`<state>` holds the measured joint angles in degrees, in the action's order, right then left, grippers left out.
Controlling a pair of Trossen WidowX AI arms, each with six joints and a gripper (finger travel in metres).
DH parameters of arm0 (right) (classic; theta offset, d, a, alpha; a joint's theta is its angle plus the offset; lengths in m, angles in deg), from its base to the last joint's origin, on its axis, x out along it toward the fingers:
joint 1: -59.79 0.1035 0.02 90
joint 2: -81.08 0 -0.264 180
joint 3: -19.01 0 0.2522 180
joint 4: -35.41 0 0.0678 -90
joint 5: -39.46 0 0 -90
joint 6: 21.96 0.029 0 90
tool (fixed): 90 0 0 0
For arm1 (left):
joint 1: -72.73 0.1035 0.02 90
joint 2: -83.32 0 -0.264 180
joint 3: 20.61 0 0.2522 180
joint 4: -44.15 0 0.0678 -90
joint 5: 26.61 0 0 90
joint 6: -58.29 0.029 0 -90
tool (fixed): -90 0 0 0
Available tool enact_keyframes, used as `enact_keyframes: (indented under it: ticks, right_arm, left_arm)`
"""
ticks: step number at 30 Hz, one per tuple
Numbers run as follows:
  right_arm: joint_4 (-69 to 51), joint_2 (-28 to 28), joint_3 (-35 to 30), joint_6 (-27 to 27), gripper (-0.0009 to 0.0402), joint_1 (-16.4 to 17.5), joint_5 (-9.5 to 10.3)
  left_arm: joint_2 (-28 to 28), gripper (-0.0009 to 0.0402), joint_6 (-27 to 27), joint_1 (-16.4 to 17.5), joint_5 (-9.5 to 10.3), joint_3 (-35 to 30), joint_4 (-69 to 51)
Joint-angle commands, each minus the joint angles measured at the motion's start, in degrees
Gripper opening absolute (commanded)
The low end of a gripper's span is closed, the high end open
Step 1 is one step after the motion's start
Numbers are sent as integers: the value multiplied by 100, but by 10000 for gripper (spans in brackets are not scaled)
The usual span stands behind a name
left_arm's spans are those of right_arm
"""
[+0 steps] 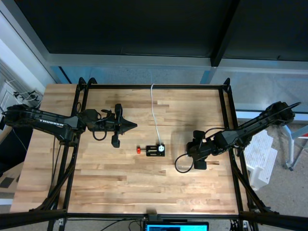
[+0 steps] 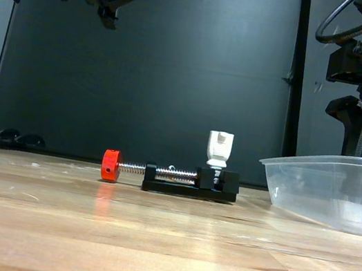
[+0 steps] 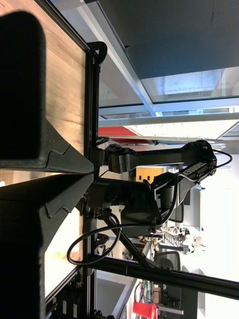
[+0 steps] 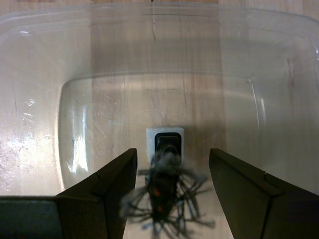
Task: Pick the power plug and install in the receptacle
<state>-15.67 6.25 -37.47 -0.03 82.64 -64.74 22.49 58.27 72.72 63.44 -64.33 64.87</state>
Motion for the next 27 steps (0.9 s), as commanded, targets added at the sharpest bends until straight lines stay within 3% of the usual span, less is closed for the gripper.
enact_keyframes:
  ticks: [1, 14, 27]
  right_arm:
    - [57, 2, 13, 7, 188, 0, -85]
    - [149, 4, 94, -35, 144, 0, -83]
    - [387, 2, 221, -35, 155, 0, -87]
  left_arm:
    - [-2, 0, 0, 0, -2, 0, 2]
    - [-2, 0, 0, 0, -2, 0, 2]
    - [-2, 0, 0, 2, -2, 0, 2]
